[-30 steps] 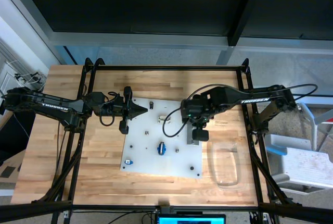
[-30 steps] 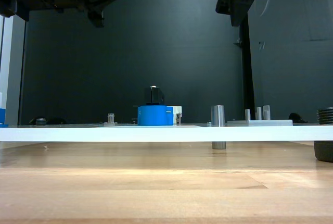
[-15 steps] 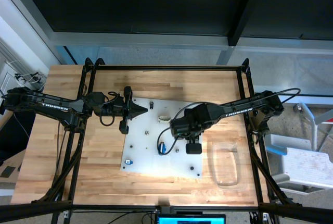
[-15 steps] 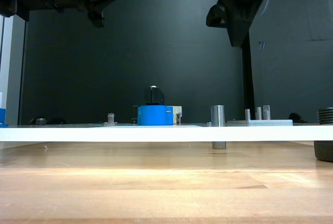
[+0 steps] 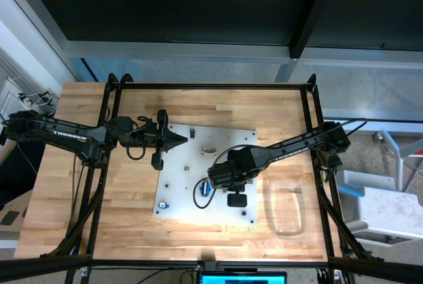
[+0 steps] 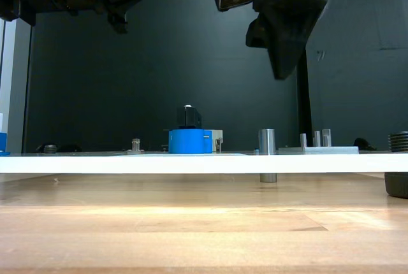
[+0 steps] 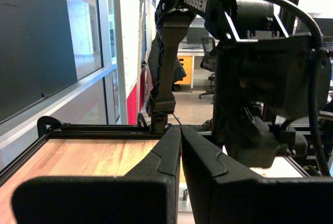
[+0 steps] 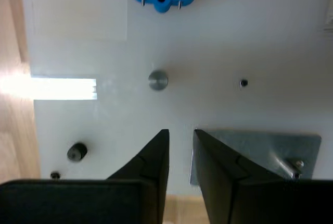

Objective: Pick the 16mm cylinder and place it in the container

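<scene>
Got small silvery metal peg (image 8: 158, 79) on white flat board (image 5: 180, 195), right gripper (image 6: 280, 74) above it; clear plastic tray (image 5: 289, 233) right of board, left gripper (image 5: 182, 140) over far-left edge.

A white flat board (image 5: 178, 185) lies on a wooden table (image 5: 56, 191) inside a black metal frame (image 5: 211, 86). On the board, a blue part (image 5: 205, 189) sits just toward 6 o'clock of centre. A smaller blue piece (image 5: 163, 205) is at 7 o'clock and a black knob (image 5: 245, 214) at 5 o'clock.
</scene>
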